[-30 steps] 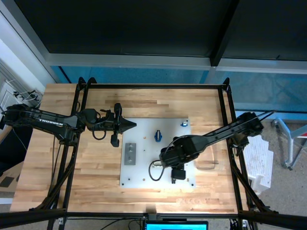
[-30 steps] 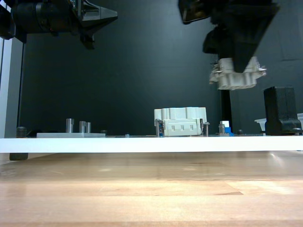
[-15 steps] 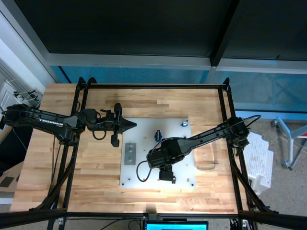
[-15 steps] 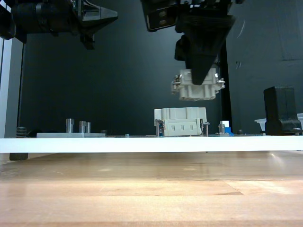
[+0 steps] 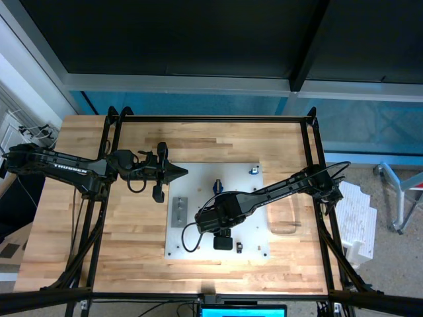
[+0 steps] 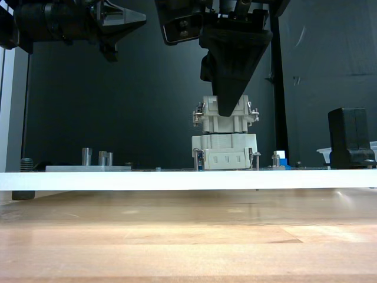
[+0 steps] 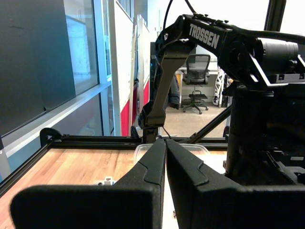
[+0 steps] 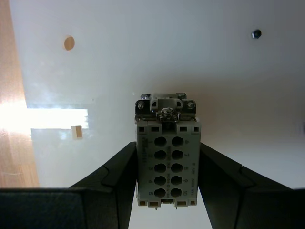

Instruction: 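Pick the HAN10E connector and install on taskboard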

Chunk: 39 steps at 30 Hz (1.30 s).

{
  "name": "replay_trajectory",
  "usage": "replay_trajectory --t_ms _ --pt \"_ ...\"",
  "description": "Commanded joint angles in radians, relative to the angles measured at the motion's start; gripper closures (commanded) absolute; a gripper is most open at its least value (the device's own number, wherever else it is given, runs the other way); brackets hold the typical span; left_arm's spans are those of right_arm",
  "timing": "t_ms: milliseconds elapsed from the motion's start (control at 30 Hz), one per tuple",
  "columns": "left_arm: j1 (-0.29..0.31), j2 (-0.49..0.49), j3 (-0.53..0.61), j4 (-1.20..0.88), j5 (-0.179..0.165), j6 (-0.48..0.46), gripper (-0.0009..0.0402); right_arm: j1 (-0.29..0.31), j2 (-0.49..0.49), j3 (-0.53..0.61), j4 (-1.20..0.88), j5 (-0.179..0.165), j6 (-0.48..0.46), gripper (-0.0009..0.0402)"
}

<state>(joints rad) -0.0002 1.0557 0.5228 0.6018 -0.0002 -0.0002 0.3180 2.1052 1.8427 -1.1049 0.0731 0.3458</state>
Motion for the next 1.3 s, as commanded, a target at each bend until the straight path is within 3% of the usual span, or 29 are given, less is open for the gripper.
replay_trajectory --t_ms 33,1300 --pt "0.000 0.000 0.000 0.000 0.000 0.000 0.0392 0.000 -0.001 -0.001 0.000 0.010 0.000 0.0359" --pt "0.000 0.000 0.000 0.000 0.000 0.000 0.0392 0.006 -0.001 -0.023 0.026 0.006 -0.027 0.0359"
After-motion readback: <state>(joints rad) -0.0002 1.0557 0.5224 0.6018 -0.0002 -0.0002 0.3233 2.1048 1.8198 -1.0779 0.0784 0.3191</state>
